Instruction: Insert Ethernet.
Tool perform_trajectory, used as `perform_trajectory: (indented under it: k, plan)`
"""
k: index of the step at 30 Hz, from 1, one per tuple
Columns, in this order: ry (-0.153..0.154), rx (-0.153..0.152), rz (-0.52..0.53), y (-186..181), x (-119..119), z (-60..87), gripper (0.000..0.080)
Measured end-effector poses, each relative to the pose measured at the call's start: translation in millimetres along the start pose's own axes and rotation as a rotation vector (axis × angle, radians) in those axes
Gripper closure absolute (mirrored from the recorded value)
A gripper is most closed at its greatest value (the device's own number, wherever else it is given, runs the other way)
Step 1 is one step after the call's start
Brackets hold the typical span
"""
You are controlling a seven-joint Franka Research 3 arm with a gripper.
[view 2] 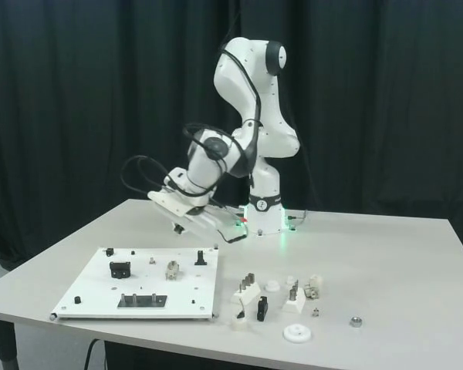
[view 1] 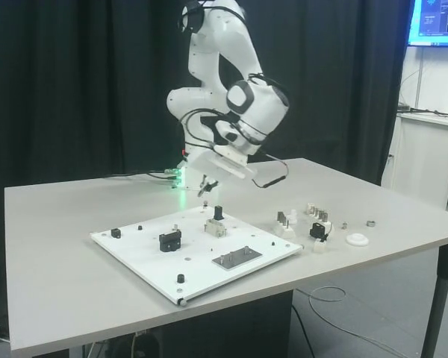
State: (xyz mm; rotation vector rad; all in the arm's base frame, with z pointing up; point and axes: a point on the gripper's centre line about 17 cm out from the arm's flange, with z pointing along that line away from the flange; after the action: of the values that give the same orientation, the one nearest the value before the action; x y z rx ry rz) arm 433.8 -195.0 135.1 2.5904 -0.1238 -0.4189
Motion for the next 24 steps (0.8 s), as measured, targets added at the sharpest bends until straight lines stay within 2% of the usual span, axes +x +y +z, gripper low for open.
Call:
perform_trajectory:
  k: [13, 19, 24]
  plan:
    - [0.037, 0.046, -0.05, 65, 4, 31.1, 0.0737]
    - [0.066, 0.063, -0.077, 94, 5, 48.4, 0.0737]
    - [0.102, 0.076, -0.119, 117, 4, 65.7, 0.0737]
